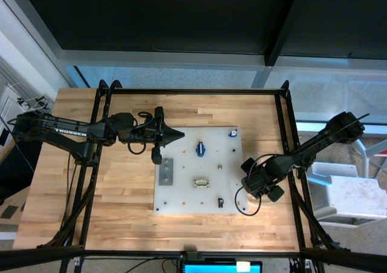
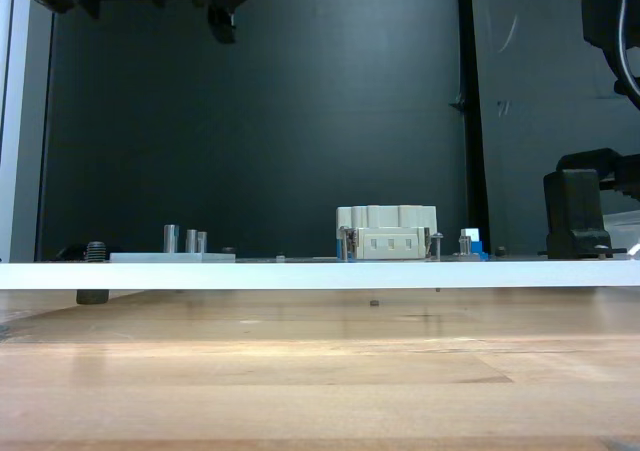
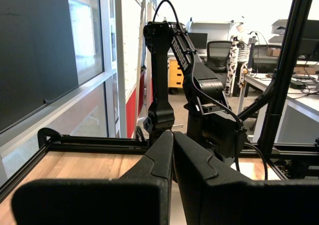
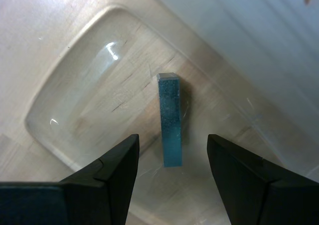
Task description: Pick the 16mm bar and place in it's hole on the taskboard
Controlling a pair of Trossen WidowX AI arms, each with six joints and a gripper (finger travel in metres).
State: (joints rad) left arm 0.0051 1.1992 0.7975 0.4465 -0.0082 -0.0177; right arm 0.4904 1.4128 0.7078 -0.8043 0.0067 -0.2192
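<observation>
The right jaws stand apart, one at each side of the 16mm bar [image 4: 170, 120], and they do not touch it. The bar lies flat and free on the bottom of a clear tray [image 4: 79, 85], so it is not held and it is clear of any hole. The tray rests on the wooden tabletop [image 1: 121, 224], just beside the right edge of the white taskboard [image 1: 181, 197]. The right arm [image 1: 314, 141] reaches in low from the right side.

The left jaws are pressed together with nothing between them. They hang high over the far left part of the taskboard and point level across it toward the right arm. The left arm [image 1: 60, 131] comes from the left edge. On the taskboard stand a grey plate with pegs [image 1: 165, 172], a beige connector [image 1: 201, 183] and a blue part [image 1: 200, 148].
</observation>
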